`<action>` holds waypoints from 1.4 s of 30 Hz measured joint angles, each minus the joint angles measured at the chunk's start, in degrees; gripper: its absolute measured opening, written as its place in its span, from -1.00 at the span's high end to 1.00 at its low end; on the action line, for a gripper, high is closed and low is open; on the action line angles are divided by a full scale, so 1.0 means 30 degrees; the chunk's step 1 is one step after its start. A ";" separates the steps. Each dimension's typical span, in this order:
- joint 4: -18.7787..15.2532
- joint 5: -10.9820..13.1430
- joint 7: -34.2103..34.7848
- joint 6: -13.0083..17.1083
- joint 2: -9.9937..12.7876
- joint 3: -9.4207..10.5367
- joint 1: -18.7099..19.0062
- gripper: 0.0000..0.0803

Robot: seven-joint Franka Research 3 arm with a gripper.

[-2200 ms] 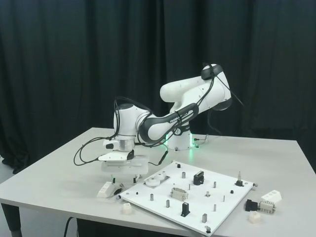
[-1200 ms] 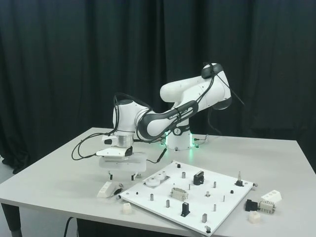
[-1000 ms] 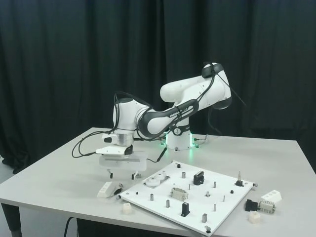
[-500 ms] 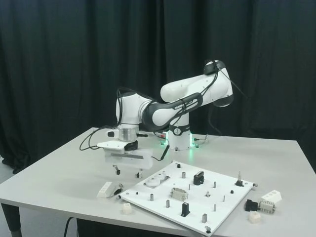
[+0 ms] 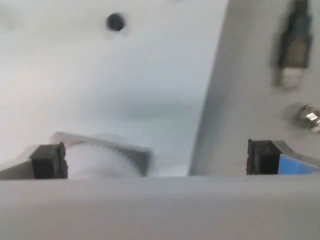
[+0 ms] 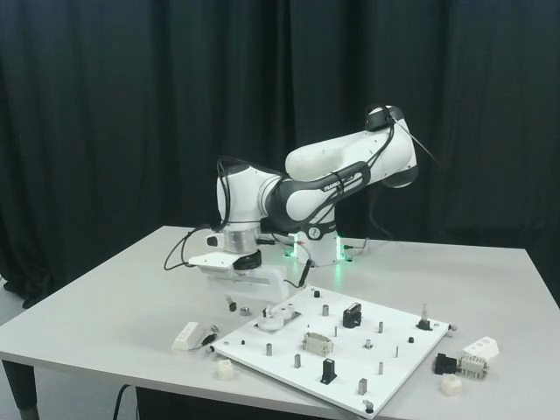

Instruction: Remove large gear.

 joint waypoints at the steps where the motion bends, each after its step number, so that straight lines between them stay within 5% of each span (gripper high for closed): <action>1: -0.0007 -0.0002 0.0232 -0.0083 0.0000 0.0000 0.0073 -0.99; 16: -0.0512 -0.0227 0.4195 -0.0188 -0.0008 0.0029 0.1288 -0.99; 42: -0.1232 -0.0235 0.4764 0.1513 -0.0024 0.0952 0.2124 -0.99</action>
